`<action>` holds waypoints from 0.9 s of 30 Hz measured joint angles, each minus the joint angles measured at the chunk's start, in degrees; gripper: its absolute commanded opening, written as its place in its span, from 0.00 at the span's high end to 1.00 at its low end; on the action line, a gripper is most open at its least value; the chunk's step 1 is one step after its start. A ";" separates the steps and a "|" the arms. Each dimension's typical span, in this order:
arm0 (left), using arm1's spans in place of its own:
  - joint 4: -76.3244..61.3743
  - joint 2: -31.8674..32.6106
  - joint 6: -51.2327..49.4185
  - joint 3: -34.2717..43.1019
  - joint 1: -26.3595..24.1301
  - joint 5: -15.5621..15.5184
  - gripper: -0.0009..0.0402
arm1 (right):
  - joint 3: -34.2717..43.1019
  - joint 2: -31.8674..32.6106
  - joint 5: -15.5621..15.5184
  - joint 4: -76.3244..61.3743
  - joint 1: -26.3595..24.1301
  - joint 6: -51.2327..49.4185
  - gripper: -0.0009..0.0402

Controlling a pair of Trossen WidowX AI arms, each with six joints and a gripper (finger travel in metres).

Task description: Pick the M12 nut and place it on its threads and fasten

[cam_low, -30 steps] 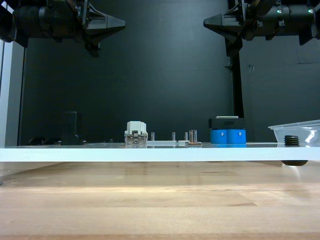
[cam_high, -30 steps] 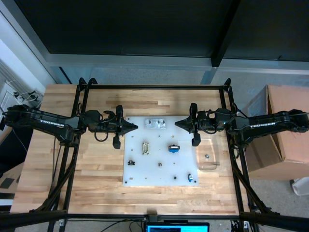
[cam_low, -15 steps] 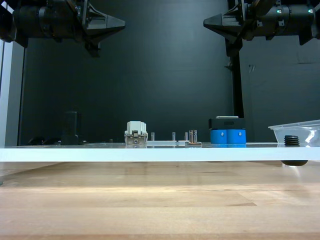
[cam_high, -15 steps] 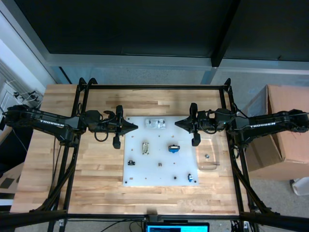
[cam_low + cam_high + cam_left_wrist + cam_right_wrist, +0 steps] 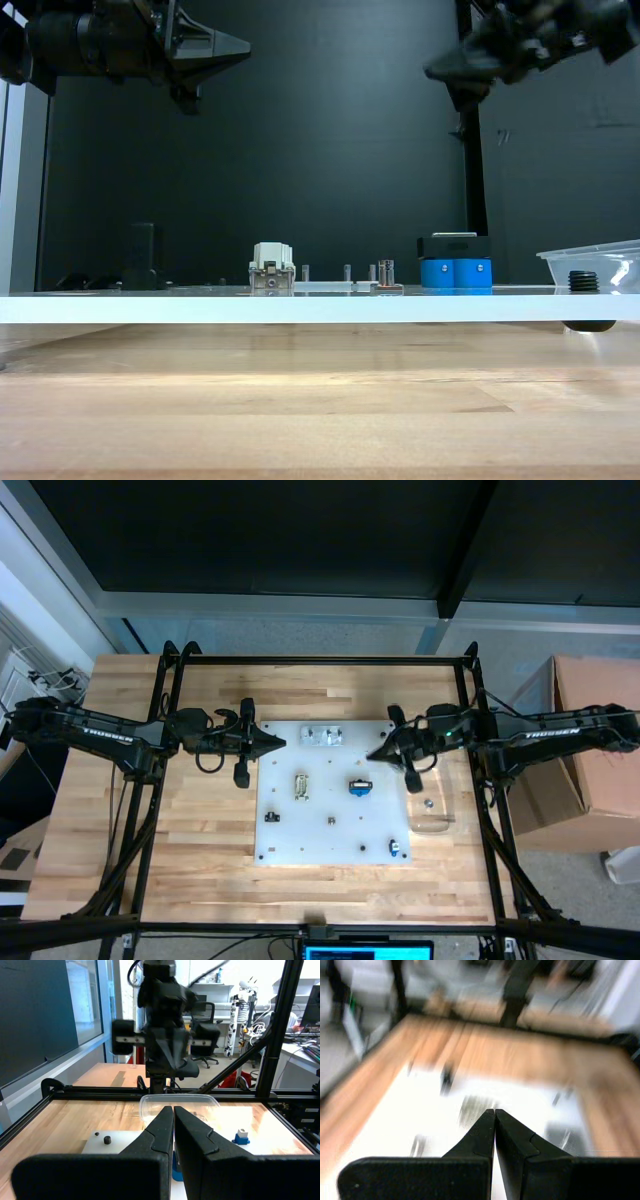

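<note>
A cardboard box (image 5: pixel 590 745) stands beyond the bench's (image 5: pixel 200 840) right edge; a blue block (image 5: pixel 359 787) and white connector (image 5: pixel 301 786) sit near its middle.

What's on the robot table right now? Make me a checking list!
Surface: wooden table with a white board on it.
Job's things: nut lies free in the clear tray; stud is bare, ribs showing.
Clutter: blue block and white connector on the board.
Grippers: left gripper shut, high over the board's left edge; right gripper shut, high over the board's right part, beside the tray.
Cables: loop hanging behind the left gripper.
Surroundings: cardboard box at the right.
</note>
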 measured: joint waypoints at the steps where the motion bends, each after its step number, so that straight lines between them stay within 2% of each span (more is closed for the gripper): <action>1: 0.00 0.00 0.00 0.02 0.00 0.00 0.98 | 1.51 0.39 0.00 -5.55 0.66 -1.84 0.98; 9: -0.02 0.00 -0.02 0.00 0.00 0.00 0.98 | 10.27 5.75 0.02 -37.81 7.43 -16.74 0.98; 17: 0.00 0.02 0.00 0.00 0.00 0.00 0.98 | 11.82 9.68 0.44 -52.59 13.86 -21.90 0.98; 19: -0.02 0.00 -0.02 0.00 0.00 0.00 0.98 | 11.80 10.12 2.16 -55.82 15.28 -23.41 0.98; 24: 0.00 0.02 0.00 0.00 0.00 0.00 0.98 | 11.63 10.19 10.73 -64.02 18.23 -30.56 0.97; 27: 0.00 0.02 0.00 0.00 0.00 0.00 0.98 | 11.63 10.19 11.69 -66.64 18.60 -33.92 0.95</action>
